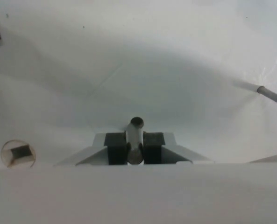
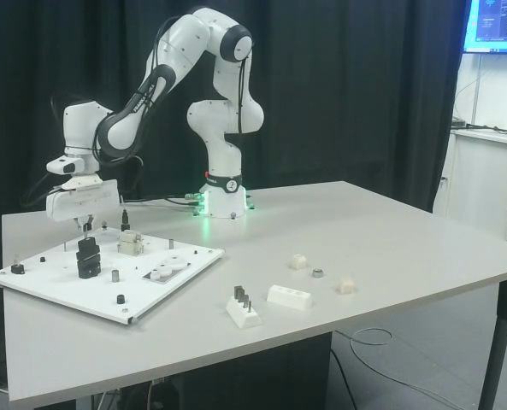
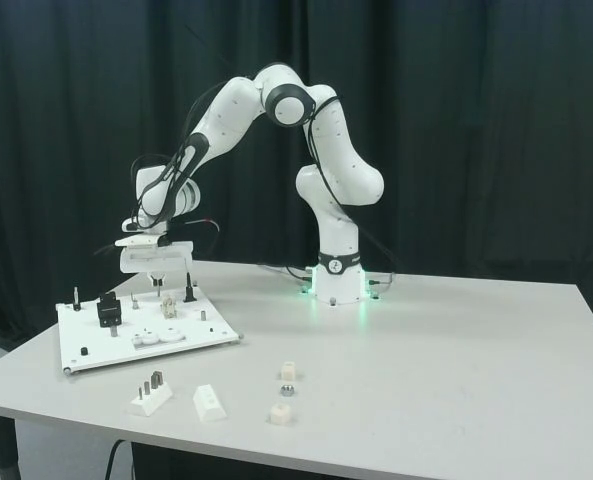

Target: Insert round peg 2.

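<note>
Nearest the wrist camera: gripper (image 1: 135,148), black pads (image 1: 115,147) clamped on a grey round peg (image 1: 135,140), peg held upright between them, its tip just above the white board (image 1: 129,60). A hole (image 1: 137,122) in the board sits right at the peg's tip; can't tell if the tip is in it or only over it. Second grey pin (image 1: 271,94) stands on the board well off to one side. A round recess with a dark square in it (image 1: 17,153) is on the other side.

Room views: arm (image 2: 163,73) reaches out from its base (image 2: 221,195) over the far side of the board (image 2: 56,286), gripper (image 2: 85,224) low over it. Board lies at one end of the grey table (image 2: 390,231). On the board: black block (image 2: 87,257), white discs (image 2: 166,268), several small posts.

Off the board, near the table's front edge: white holder with pegs in it (image 2: 243,307), white block (image 2: 289,295) just beside it, then two small white pieces (image 2: 298,261) (image 2: 345,284) with a grey ring (image 2: 318,273) between them. Black curtain (image 2: 364,85) behind.
</note>
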{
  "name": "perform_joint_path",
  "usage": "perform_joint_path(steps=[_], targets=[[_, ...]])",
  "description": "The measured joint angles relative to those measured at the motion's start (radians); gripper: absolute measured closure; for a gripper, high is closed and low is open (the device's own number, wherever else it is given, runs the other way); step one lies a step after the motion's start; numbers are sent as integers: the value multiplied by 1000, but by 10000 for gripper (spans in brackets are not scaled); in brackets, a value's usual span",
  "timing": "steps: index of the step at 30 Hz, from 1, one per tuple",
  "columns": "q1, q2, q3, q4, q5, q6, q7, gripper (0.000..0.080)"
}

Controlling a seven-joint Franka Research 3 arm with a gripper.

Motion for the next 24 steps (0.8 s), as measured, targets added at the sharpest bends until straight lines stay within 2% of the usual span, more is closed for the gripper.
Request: perform_joint_path(steps=[24], targets=[[-3, 13, 12, 6, 37, 1, -7, 731]])
